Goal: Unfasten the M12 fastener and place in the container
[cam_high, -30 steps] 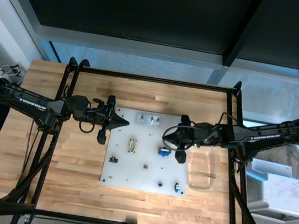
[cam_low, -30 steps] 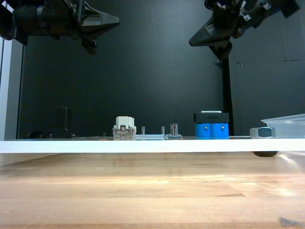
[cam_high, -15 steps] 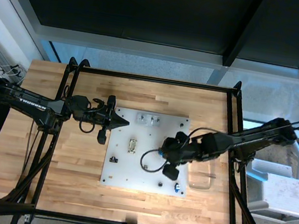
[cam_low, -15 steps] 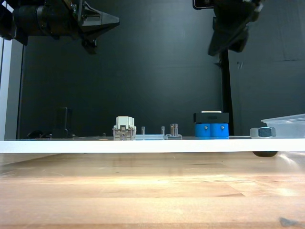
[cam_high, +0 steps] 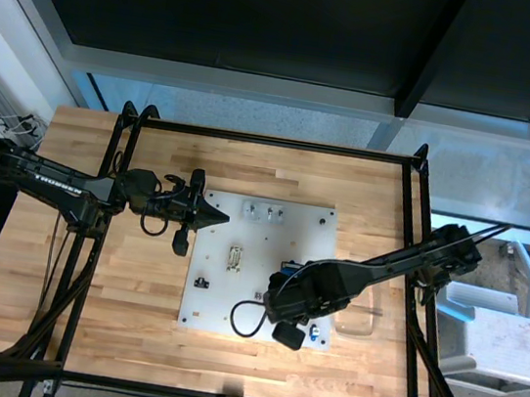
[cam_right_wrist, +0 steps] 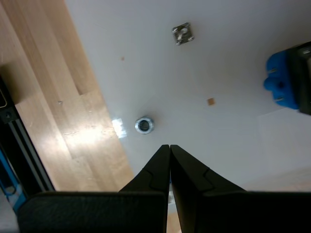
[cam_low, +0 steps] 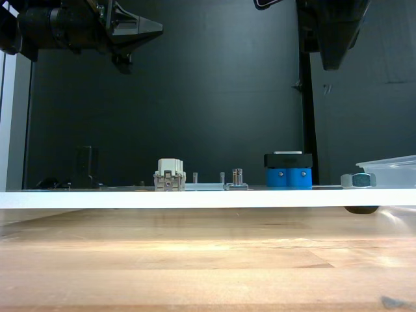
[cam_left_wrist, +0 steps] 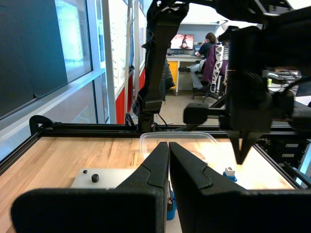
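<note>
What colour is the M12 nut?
Silver nut, best in right wrist view; right claw hovers above it, left claw over board's left edge.

High looks down, low level, sharing the white board (cam_high: 213,298) (cam_low: 195,198); wrist cameras follow their jaws.

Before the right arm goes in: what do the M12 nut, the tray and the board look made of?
M12 nut: bright silvery metal, shiny rim. Tray: clear plastic, see-through. Board: smooth white, likely plastic; glare spot. Right gripper hovers above, pointing near the nut, left gripper high over the board's left edge; both fingers shut.
</note>
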Tool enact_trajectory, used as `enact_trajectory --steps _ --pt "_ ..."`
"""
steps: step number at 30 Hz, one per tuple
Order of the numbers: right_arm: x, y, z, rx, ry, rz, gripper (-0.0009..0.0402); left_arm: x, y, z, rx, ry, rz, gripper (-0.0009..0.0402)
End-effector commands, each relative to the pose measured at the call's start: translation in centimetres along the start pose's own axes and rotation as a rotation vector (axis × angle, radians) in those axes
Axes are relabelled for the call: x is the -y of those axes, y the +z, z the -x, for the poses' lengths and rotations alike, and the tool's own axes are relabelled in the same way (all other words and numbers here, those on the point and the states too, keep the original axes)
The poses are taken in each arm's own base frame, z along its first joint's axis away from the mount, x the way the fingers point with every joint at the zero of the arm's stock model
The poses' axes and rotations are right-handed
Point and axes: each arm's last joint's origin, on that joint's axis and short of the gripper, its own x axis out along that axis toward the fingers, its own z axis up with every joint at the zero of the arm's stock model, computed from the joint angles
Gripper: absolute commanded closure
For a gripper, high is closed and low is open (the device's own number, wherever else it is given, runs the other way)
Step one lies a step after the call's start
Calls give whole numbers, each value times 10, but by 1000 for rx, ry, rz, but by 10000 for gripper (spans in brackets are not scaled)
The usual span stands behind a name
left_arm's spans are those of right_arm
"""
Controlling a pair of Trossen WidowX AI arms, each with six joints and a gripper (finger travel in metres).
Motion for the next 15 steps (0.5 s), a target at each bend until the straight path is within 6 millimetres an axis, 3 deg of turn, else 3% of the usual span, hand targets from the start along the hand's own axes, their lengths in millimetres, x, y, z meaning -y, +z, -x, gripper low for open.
enact_trajectory --steps 1,7,15 --pt "-9 2 -6 -18 -17 -5 393 0 0 0 0 0 0 393" --pt "-16 4 -22 -72 -13 -5 357 0 0 0 0 0 0 393" --pt "-21 4 -46 -123 -49 -16 231 0 0 0 0 0 0 393"
